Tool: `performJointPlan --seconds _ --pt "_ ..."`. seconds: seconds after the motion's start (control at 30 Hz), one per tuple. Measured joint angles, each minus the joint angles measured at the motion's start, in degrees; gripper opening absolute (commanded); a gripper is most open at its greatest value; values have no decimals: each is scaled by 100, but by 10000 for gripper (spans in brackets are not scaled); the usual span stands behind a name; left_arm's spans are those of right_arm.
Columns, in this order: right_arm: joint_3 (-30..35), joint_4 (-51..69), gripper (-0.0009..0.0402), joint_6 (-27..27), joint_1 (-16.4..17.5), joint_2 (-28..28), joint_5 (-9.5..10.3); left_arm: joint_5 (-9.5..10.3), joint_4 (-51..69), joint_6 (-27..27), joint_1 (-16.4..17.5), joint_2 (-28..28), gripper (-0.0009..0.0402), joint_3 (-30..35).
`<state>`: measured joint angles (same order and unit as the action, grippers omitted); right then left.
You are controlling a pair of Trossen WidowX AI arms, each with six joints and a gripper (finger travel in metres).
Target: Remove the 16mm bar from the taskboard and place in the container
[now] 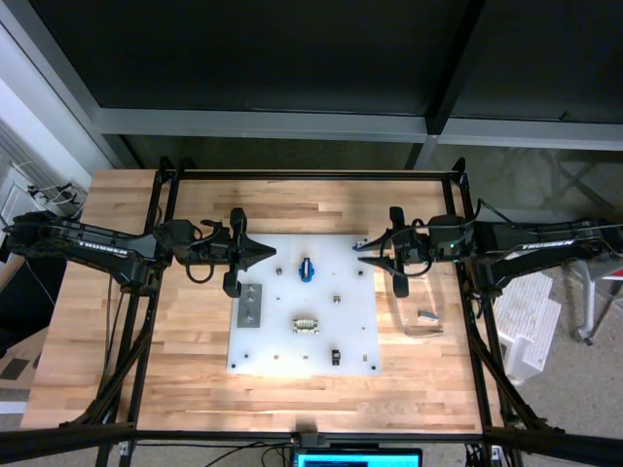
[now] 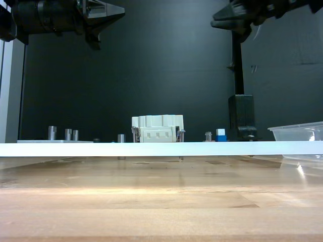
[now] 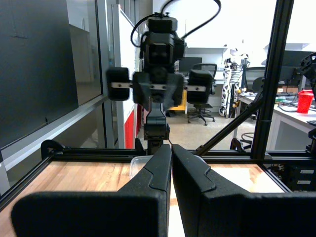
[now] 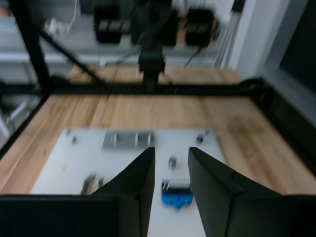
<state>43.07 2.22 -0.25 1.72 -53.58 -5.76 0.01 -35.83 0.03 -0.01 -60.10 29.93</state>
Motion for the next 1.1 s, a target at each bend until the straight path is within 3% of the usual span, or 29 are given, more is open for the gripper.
performJointPlan --seconds 0.07,0.17,0.23,0.4,1.1 --pt "-151 -426 61 24 -136 0 33 0 2 0 0 0 0 0" --pt "-382 -1021 46 66 -334 -2 470 2 0 0 0 0 0 2" --pt "-533 -1386 34 66 -433 -11 601 0 0 0 0 0 0 2" --pt "-850 -2044 -1 57 -533 -15 581 2 2 0 0 0 0 0" --pt "-918 -2142 4 28 -522 -15 586 0 0 0 0 0 0 2"
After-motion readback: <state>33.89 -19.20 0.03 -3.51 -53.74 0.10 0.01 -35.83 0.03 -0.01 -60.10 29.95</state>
